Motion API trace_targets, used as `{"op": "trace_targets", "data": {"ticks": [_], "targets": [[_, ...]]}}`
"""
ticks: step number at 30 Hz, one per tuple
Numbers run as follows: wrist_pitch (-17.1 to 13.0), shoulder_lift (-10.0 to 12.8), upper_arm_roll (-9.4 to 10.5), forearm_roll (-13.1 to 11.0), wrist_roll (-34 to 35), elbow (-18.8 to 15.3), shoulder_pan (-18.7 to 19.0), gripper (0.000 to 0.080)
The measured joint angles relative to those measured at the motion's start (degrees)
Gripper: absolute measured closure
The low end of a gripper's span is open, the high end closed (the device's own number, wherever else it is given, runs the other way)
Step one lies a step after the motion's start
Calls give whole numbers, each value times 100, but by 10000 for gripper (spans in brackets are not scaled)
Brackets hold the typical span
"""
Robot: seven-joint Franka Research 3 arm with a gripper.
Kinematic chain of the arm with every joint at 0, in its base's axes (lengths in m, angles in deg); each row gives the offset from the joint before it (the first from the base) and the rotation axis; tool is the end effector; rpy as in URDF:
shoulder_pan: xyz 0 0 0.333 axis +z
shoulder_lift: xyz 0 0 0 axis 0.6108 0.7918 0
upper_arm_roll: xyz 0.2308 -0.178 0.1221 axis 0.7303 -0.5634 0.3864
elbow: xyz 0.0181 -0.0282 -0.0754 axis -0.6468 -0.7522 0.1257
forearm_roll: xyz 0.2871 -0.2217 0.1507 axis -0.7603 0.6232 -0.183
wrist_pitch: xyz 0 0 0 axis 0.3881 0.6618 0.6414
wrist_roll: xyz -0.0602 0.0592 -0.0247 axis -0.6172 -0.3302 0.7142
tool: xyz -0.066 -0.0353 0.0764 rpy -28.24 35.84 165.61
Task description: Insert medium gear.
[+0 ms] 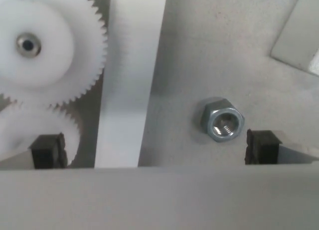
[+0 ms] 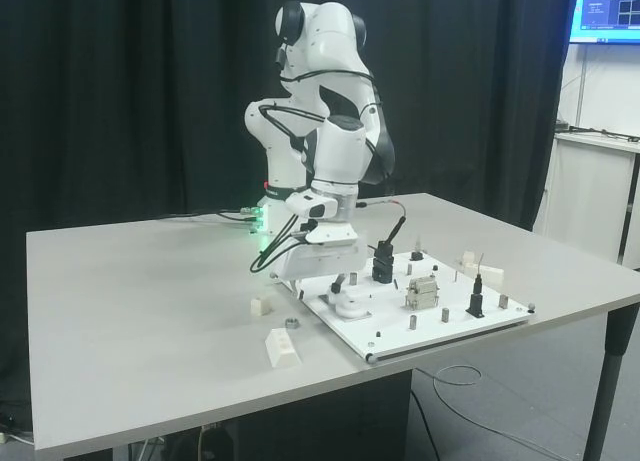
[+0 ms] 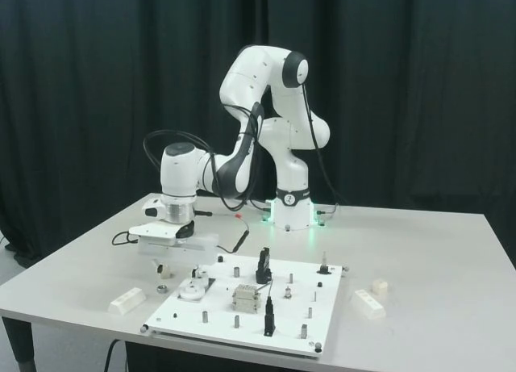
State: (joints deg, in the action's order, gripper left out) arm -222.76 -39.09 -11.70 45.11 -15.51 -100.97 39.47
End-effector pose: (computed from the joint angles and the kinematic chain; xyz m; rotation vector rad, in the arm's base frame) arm 0.5876 -0.1803 0.2313 2.8732 -0.9180 0.0172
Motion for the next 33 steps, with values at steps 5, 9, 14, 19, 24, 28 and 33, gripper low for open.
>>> {"op": "trace_targets", "data": {"ticks": [5,9,14,19,24,28,33], "targets": [[110,-84,-1,54,-14,7,6,3],[230,-175,-1,151,-14,11,17,3],[358,-276,-1,184,-15,14,33,3],[402,-324,2,187,-15,14,54,3],[412,-326,2,187,-14,14,75,3],[416,-326,2,187,-11,14,84,3],[416,-326,2,187,0,14,88,262]]}}
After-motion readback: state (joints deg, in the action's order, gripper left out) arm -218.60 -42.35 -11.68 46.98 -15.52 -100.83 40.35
